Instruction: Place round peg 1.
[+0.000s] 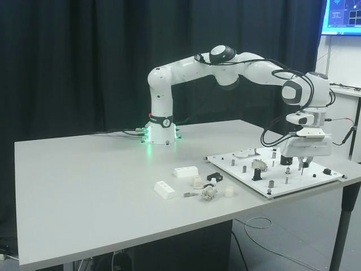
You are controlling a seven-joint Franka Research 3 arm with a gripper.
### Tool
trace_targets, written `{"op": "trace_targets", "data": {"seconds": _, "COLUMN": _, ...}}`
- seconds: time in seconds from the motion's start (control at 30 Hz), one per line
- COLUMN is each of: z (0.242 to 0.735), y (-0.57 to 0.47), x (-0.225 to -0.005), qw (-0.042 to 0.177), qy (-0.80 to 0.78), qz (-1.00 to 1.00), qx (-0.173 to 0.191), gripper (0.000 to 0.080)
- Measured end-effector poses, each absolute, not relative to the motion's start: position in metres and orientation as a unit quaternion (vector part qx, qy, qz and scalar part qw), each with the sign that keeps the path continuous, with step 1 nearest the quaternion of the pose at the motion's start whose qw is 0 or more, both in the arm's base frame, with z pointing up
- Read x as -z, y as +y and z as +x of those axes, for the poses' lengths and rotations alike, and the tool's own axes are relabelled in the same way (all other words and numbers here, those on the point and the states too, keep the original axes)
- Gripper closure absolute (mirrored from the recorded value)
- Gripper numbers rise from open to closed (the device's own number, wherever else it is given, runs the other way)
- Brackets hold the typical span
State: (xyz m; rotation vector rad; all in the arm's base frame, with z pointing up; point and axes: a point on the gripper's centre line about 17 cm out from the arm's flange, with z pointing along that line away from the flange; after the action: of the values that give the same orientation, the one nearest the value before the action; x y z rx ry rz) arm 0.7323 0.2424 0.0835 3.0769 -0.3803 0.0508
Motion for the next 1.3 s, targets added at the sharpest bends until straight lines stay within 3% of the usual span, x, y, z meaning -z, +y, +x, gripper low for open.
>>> {"op": "trace_targets", "data": {"seconds": 1.3, "z": 0.7352, "y": 0.2378, "x": -0.092, "qw": 0.032, "qy": -0.125, "qz": 0.991, "qx": -0.022, "gripper": 0.0771}}
